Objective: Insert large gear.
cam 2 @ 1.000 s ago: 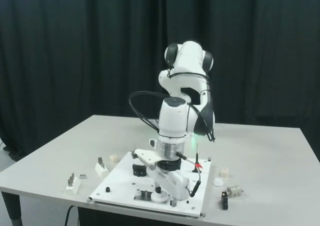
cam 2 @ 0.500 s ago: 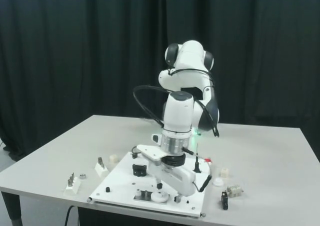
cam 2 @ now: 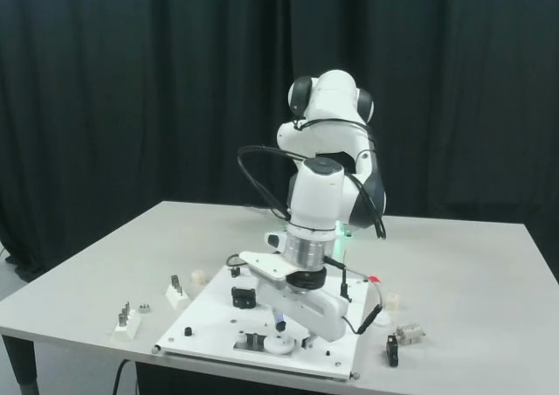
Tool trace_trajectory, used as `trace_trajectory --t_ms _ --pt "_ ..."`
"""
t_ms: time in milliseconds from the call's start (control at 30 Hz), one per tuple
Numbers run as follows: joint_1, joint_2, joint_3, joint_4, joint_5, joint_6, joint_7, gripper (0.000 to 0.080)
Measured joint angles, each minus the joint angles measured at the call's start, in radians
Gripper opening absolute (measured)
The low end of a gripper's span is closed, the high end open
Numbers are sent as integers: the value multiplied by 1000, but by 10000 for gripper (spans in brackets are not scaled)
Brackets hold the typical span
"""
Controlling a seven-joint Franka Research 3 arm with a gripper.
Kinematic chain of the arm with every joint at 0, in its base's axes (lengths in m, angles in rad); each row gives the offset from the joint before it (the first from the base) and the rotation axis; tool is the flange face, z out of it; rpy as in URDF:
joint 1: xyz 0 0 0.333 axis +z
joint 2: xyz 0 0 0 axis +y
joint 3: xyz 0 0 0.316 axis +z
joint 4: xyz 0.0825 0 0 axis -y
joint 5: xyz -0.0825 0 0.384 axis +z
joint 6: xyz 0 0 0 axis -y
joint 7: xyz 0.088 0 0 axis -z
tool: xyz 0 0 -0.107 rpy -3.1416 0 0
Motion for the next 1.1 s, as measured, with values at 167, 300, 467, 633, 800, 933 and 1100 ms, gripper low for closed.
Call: trace_trajectory --t_ms 167,300,467,633,800,933,1100 --pt "-3 0 0 0 -1 0 0 522" --pt "-7 0 0 0 -6 0 -1 522" --pt "-11 0 0 0 -13 -2 -7 200" --pt "-14 0 1 0 -16 -6 -12 43" --pt "-20 0 6 0 -23 -6 -23 11" --pt "-25 0 11 0 -26 -6 -26 11" --pt "-31 0 16 0 -26 -6 -26 2"
